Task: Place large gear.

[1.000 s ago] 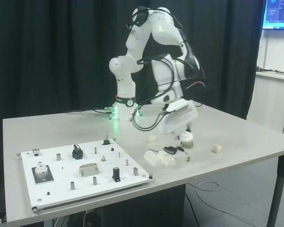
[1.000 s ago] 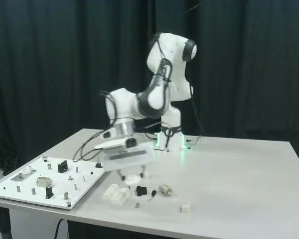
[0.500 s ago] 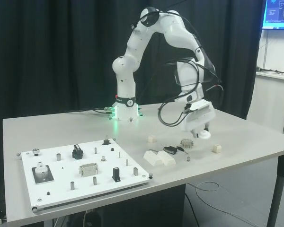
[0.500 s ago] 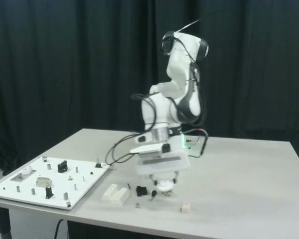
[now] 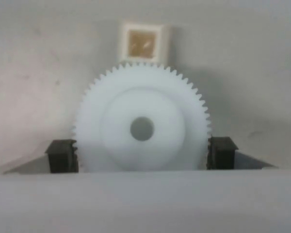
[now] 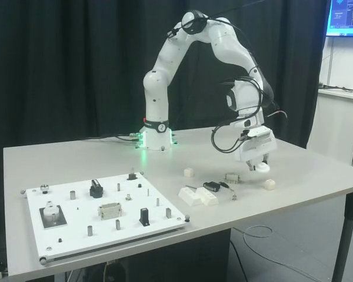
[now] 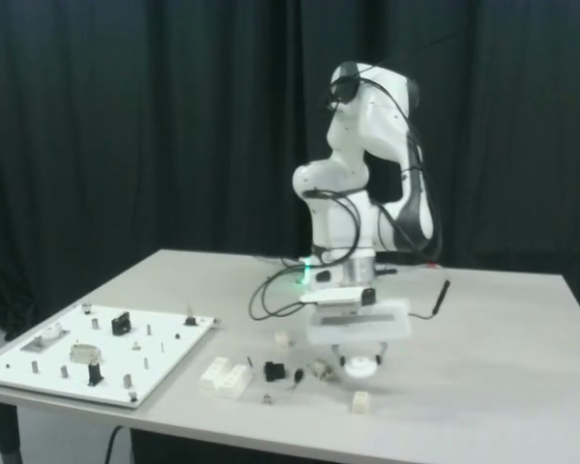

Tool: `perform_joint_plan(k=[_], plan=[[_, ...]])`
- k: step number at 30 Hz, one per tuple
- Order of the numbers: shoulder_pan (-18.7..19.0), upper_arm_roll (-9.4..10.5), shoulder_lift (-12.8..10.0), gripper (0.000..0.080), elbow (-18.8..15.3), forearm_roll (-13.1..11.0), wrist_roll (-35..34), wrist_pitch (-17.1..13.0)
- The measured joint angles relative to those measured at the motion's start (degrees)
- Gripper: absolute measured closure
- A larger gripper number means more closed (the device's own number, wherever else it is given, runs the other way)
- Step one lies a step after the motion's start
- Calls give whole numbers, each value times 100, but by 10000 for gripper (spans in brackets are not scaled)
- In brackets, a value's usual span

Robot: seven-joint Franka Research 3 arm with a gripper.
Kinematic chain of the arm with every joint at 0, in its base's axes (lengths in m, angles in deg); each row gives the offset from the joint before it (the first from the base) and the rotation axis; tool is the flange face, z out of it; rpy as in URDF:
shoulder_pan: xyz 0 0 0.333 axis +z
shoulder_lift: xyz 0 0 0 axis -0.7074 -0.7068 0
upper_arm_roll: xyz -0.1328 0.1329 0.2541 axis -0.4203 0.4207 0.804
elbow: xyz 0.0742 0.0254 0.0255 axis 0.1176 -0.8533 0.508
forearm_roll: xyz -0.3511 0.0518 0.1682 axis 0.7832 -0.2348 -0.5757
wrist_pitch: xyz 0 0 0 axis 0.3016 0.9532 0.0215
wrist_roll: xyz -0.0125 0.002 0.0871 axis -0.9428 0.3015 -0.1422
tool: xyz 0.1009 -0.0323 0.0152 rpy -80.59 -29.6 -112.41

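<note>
- In the wrist view, the large gear (image 5: 142, 129) is sitting flat between the two black fingertips (image 5: 63, 156), which are pressing against its toothed rim on opposite sides, so the jaws are clamped on it.
- Just past the gear, a small white square block (image 5: 142, 43) is lying on the grey table (image 5: 34, 73), its near edge hidden behind the gear's teeth.
- In the first room view, the gripper (image 6: 259, 164) is holding the gear (image 6: 261, 167) just above the table (image 6: 317, 176), close to the small block (image 6: 270, 184).
- Nearer the front edge, a white assembly board (image 6: 100, 212) is carrying pegs and black fittings, well apart from the gear.
- Between board and gripper, a white double block (image 6: 197, 196) and a black connector (image 6: 211, 187) are resting on the table.
</note>
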Motion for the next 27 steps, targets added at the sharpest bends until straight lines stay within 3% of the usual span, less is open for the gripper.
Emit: perform_joint_plan(k=[15,25,26,27], plan=[[569,108,-417,215,-33,-1,-953,-261],[689,175,-516,215,-27,-4,-1208,-349],[695,175,-516,88,-22,-4,-1233,-349],[700,174,-515,88,-14,-5,-1258,-348]])
